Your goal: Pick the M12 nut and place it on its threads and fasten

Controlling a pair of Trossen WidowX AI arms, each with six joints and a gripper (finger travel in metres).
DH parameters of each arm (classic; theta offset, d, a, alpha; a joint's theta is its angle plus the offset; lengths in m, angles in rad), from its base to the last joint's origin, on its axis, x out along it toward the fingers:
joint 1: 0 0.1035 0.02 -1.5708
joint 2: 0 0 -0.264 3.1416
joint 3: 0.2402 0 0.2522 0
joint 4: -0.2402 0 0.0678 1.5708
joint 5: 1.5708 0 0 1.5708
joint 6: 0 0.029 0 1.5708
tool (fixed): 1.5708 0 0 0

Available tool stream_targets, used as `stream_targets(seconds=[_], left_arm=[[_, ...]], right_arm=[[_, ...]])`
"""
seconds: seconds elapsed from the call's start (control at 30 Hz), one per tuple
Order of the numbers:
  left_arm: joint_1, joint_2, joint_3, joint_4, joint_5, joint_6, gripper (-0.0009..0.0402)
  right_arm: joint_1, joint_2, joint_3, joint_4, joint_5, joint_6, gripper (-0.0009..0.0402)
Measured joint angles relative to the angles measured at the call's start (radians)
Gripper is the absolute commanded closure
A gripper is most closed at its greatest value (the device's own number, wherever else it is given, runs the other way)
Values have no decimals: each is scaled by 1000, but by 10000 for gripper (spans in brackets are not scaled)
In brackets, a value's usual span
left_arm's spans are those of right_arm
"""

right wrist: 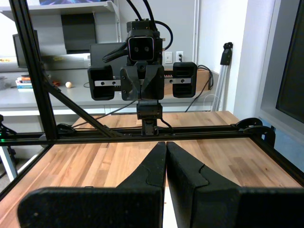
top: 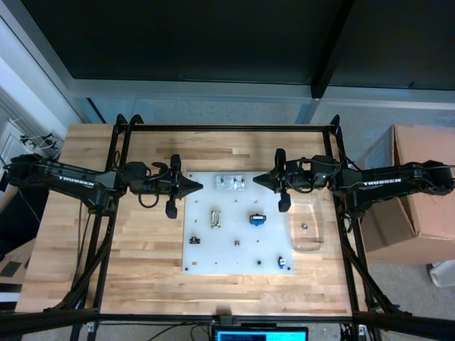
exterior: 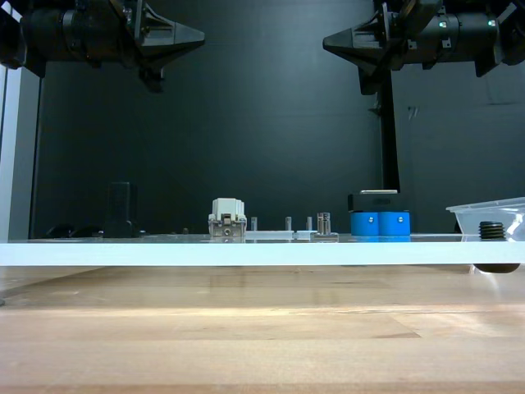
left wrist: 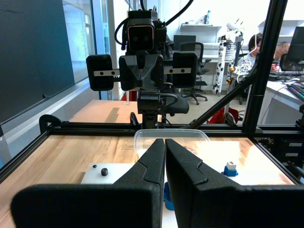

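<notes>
Located nut (top: 304, 226) lying free on the floor of the tray (top: 313, 241), just right of the board (top: 213, 252), clear of its seat and held by neither arm. Confirmed from the high view as truly inside the tray. Found stud (exterior: 491, 231) bare in the low view, with ribs showing and nothing on top, at the board's near right in front of the tray wall. Could not pick out the stud with confidence from above.

Noted right claw (top: 256, 179) high over the board's far right part, pointing left, on the far side of the tray and well above it. Found its fingers set together with only a hairline gap, per the right wrist view, gripping nothing. Noted left claw (top: 200, 186) likewise high, over the board's far left corner, pointing right toward its twin. Found its fingers closed to the same sliver, and empty. Saw both well clear of everything on the worktop (top: 128, 263).

Judged to be the opening step, with nothing yet picked, placed or fastened. Assessed the right arm as the nearer to both tray and stud. Requires next:
- opening that claw and bringing it nearer and rightward to above the tray;
- tipping it downward, descending inside the walls and closing on the nut.

Expect some difficulty with a small, low part on a slick clear floor. Thereafter, carry to the stud, seat square on the ribs and turn down.
</notes>
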Motion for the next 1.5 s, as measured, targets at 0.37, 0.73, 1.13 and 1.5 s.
stream_targets(seconds=[0.37, 0.73, 1.13, 1.5], left_arm=[[0, 0, 0, 0, 0, 0, 393], [0, 0, 0, 0, 0, 0, 393], [0, 0, 0, 0, 0, 0, 393], [0, 0, 0, 0, 0, 0, 393]], right_arm=[[0, 0, 0, -1, 0, 0, 393], [2, -33, 38, -162, -2, 76, 393], [12, -158, 219, -873, -21, 51, 393], [107, -158, 420, -1421, 16, 43, 393]])
